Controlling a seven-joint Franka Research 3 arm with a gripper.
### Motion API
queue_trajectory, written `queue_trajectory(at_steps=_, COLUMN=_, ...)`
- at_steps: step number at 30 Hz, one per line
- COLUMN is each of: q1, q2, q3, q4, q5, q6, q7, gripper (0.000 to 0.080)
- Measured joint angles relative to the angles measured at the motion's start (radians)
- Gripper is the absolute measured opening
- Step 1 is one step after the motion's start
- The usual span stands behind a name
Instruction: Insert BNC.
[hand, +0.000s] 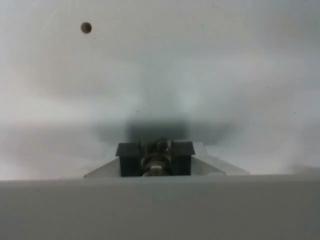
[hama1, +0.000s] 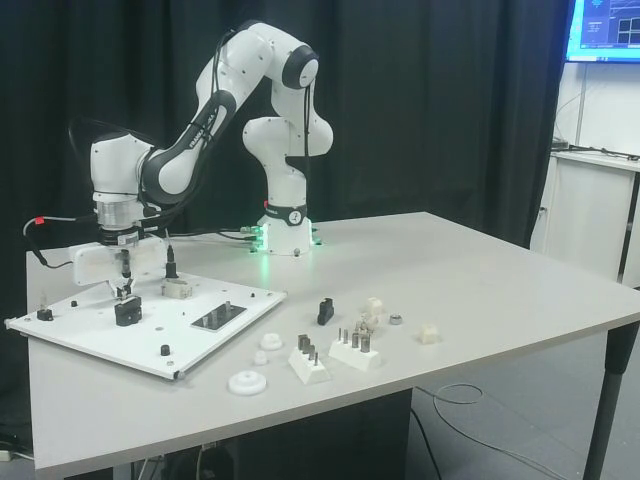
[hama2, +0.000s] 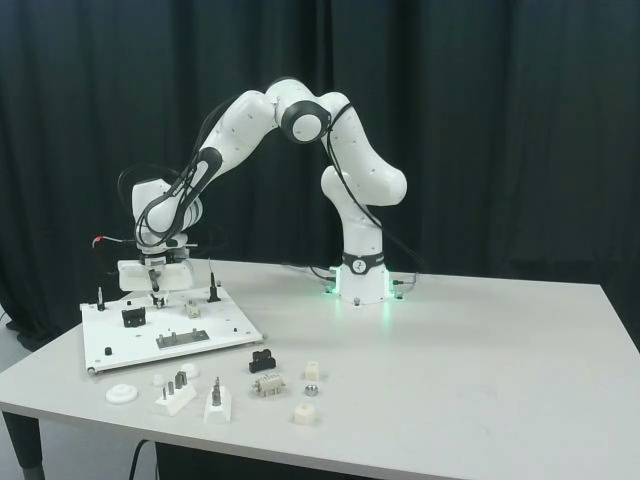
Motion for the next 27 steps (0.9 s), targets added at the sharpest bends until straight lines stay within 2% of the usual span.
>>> queue_trajectory(at_steps=27, q1=0.001, q2=0.006, q3=-0.004, q4=0.009, q5=-0.001, q6=-0.015, q7=0.000, gripper=0.0124)
